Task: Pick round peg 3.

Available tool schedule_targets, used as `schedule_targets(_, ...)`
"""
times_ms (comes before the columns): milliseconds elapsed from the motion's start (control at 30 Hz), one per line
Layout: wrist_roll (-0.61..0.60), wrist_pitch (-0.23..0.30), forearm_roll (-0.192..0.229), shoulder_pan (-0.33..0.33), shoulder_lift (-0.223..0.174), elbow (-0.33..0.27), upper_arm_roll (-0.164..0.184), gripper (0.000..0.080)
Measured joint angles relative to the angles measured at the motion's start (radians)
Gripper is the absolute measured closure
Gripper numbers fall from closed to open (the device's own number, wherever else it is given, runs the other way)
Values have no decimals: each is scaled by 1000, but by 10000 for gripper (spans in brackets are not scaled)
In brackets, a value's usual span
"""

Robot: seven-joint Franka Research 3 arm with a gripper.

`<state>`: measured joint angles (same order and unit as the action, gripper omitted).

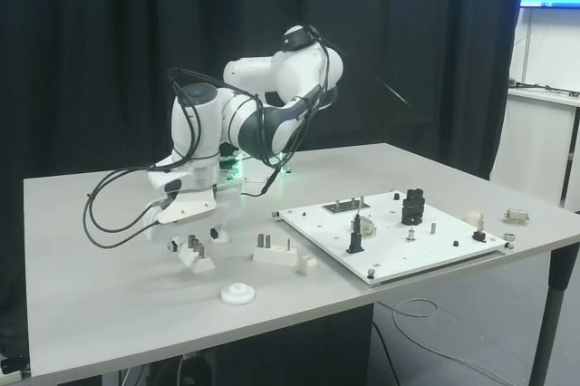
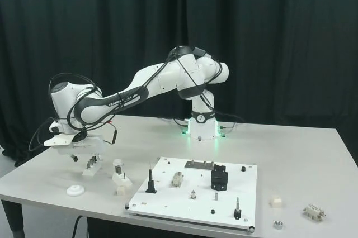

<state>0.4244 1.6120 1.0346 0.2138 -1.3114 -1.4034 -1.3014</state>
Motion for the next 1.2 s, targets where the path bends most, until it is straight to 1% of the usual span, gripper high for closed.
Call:
schedule_targets(333, -36, -2, -30, -6, 1, -13, 30, 3)
schedule_targets(600, -63, -2, -51, -6, 6, -16, 45, 3)
schedule_targets(633, -68, -2, -55, -6, 8, -17, 48, 108)
schedule_targets(800, -104, -1, -73, -6, 18, -17, 55, 108)
schedule_targets(833, -106, -1, -74, -6, 19, -17, 55, 302)
schedule_targets(1000, -109, -3, -80, -3, 24, -17, 55, 302)
schedule_targets(1033, -110, -3, -80, -3, 24, -17, 55, 502)
schedule_targets(1167, -114, -6, -81, -1, 26, -17, 55, 502)
schedule_targets(1200, -114, -7, -81, 0, 26, -17, 55, 682)
